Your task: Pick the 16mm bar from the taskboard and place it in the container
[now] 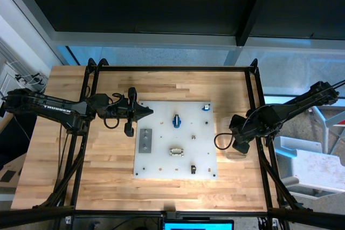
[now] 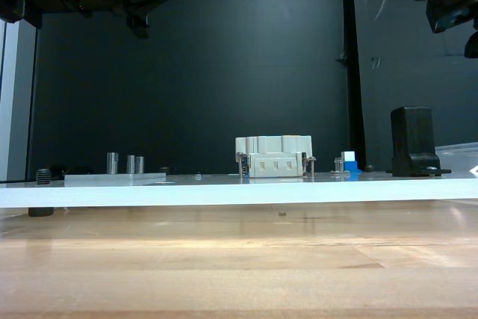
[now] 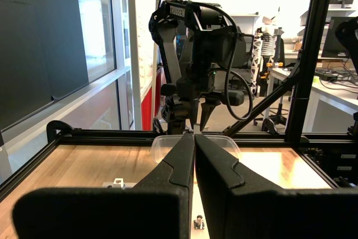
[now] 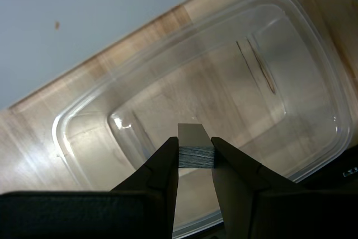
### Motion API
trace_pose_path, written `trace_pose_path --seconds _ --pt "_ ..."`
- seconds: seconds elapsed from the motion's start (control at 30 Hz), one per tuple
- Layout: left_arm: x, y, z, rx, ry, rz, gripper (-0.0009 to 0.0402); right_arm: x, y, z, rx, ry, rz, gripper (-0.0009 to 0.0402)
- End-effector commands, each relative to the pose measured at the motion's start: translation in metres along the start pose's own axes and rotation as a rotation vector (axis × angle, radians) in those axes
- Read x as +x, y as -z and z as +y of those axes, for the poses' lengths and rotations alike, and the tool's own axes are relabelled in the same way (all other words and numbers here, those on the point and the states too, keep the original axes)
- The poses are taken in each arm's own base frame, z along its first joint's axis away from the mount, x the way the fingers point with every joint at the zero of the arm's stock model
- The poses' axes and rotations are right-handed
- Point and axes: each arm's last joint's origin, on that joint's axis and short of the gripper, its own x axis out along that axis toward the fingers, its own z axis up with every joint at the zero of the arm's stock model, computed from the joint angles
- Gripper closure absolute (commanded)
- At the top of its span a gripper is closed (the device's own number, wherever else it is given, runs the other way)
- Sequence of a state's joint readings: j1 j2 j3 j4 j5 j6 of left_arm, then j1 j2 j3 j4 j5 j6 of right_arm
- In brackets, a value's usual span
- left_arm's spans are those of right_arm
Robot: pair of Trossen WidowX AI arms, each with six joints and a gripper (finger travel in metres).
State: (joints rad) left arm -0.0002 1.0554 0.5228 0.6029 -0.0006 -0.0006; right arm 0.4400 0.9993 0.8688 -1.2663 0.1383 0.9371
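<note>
Right gripper (image 4: pixel 195 156): hangs over the container (image 4: pixel 291 54), jaws narrowed onto the 16mm bar (image 4: pixel 193 135). The bar is a short grey block pinched at the fingertips, one end sticking out past them and pointing down at the tub floor. It looks to be above the floor rather than resting on it, though the wrist view does not settle that.

Container: clear, rounded corners, nothing lying in it. It sits on the wooden table (image 1: pixel 108 176) just off the right edge of the taskboard (image 1: pixel 156 160).

Left gripper (image 1: pixel 144 111): raised above the board's far left corner and pointing across toward the right arm. Its jaws are pressed together with nothing between them.

Taskboard: grey metal block (image 1: pixel 145 139) near the left edge, blue knob (image 1: pixel 176 121) toward the far side, silver connector (image 1: pixel 175 151) near the middle. In the low view, short pegs stand in the grey block.
</note>
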Motion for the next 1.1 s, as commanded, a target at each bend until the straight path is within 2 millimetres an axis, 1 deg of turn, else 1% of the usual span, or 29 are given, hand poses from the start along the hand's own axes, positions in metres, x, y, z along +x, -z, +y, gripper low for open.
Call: trace_pose_path --seconds 0.03,0.37,0.53,0.6,0.7,0.93,1.1 --pt "0.000 0.000 0.000 0.000 0.000 0.000 0.0393 0.005 0.003 -0.003 0.002 0.007 0.005 0.0350" --pt "0.000 0.000 0.000 0.000 0.000 0.000 0.0393 0.022 0.007 -0.004 0.014 0.012 0.008 0.0350" --pt "0.000 0.000 0.000 0.000 0.000 0.001 0.0393 0.026 0.008 -0.005 0.013 0.018 0.013 0.0350" --pt "0.000 0.000 0.000 0.000 0.000 0.000 0.0393 0.026 0.008 -0.005 0.012 0.017 0.013 0.0344" --pt "0.000 0.000 0.000 0.000 0.000 0.000 0.0393 0.026 0.008 -0.005 0.012 0.017 0.012 0.0316" --pt "0.000 0.000 0.000 0.000 0.000 0.000 0.0393 0.026 0.008 -0.005 0.017 0.012 0.008 0.0231" --pt "0.000 0.000 0.000 0.000 0.000 0.000 0.0393 0.026 0.008 -0.005 0.013 0.013 0.007 0.0190"
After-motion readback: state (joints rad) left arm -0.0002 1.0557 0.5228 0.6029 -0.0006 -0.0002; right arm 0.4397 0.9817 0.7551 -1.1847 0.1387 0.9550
